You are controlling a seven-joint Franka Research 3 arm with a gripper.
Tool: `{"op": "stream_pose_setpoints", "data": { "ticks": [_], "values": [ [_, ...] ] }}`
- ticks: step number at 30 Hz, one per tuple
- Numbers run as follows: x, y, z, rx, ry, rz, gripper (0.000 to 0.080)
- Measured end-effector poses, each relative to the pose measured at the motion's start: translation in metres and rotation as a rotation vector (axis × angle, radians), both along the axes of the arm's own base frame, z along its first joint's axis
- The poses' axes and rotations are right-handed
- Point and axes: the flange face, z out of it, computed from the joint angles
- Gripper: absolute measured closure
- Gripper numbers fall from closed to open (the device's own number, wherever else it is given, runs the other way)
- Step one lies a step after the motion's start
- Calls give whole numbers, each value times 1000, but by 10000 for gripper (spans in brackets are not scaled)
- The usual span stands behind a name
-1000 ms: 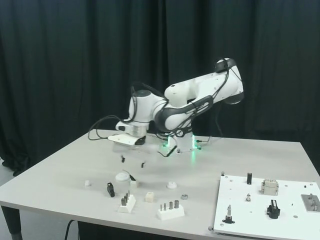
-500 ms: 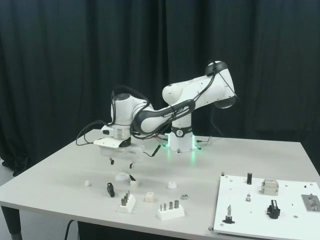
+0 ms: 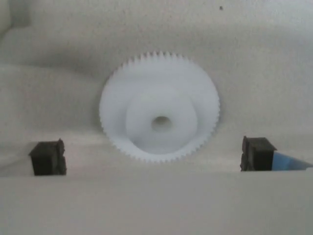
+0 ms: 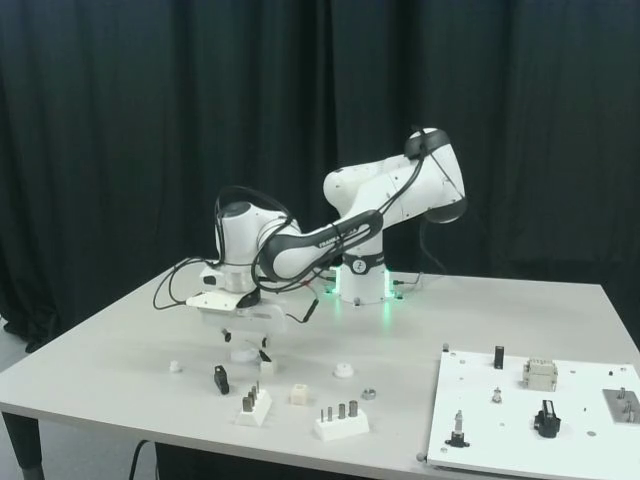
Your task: Pick large gear.
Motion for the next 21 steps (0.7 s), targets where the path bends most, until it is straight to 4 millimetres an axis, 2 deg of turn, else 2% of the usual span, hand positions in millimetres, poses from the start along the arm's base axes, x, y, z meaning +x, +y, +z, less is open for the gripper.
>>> {"op": "stream_pose_setpoints", "data": {
  "ticks": [21],
  "values": [
    [5, -8, -19, -6, -29, -11, 3]
  ]
}}
